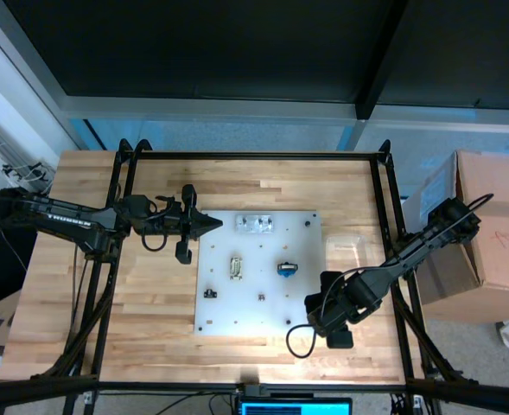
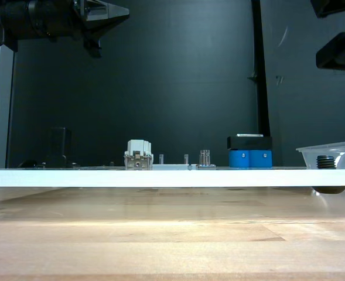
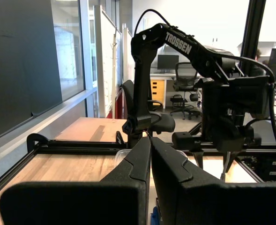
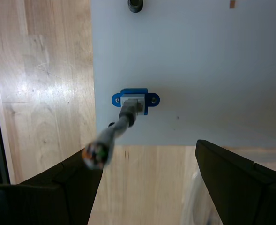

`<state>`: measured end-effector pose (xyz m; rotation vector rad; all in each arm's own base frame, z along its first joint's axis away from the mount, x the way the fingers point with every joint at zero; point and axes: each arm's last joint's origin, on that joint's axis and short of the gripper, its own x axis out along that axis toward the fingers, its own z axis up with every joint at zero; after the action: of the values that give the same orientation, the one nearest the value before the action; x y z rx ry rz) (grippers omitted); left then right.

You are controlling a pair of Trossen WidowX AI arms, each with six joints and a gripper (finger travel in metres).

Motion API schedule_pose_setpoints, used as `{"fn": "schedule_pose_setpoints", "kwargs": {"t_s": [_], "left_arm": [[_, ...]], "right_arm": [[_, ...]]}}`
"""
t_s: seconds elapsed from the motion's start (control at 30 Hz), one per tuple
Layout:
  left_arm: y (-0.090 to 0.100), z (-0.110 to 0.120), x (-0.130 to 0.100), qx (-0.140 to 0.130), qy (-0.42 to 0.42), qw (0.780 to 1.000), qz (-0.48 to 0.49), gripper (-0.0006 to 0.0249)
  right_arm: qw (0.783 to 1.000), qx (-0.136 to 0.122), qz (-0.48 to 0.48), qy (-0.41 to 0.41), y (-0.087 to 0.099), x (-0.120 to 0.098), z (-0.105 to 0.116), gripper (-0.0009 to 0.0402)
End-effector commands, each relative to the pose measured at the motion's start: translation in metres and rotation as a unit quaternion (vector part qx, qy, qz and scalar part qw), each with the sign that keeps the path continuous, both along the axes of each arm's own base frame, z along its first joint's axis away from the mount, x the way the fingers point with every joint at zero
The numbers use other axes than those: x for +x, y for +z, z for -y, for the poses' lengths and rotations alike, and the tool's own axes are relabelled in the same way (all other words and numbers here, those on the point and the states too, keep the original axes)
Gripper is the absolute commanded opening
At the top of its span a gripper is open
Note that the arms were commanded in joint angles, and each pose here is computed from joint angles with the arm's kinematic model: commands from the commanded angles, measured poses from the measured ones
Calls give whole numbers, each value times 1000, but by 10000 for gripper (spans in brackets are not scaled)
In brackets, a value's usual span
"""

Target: Remove the RJ45 connector from the taskboard and place in the container

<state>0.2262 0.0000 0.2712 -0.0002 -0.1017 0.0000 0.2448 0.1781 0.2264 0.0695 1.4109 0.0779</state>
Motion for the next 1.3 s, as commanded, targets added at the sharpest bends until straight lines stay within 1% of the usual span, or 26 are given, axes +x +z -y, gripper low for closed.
{"fn": "schedule_pose_setpoints", "kwargs": {"t_s": [0.03,0.2,0.4,0.53,0.83,0.93,0.97,1.07,1.17,1.3], "left_arm": [[0,0,0,0,0,1000,0,0],[0,0,0,0,0,1000,0,0],[0,0,0,0,0,1000,0,0],[0,0,0,0,0,1000,0,0],[0,0,0,0,0,1000,0,0],[0,0,0,0,0,1000,0,0],[0,0,0,0,0,1000,0,0],[0,0,0,0,0,1000,0,0],[0,0,0,0,0,1000,0,0],[0,0,0,0,0,1000,0,0]], "right_arm": [[1000,0,-1,0,-5,1,-2,271],[1000,-6,-9,2,-12,3,-4,261],[1000,-11,-14,4,-17,4,-6,216],[1000,-10,-13,4,-16,4,-7,170],[1000,-10,-13,6,-16,3,-7,39],[1000,-10,-13,7,-16,3,-7,3],[1000,-10,-12,7,-16,3,-7,-3],[1000,-10,-12,7,-16,3,-8,7],[1000,-9,-11,9,-15,2,-8,5],[1000,-3,-5,11,-10,0,-9,1]]}}
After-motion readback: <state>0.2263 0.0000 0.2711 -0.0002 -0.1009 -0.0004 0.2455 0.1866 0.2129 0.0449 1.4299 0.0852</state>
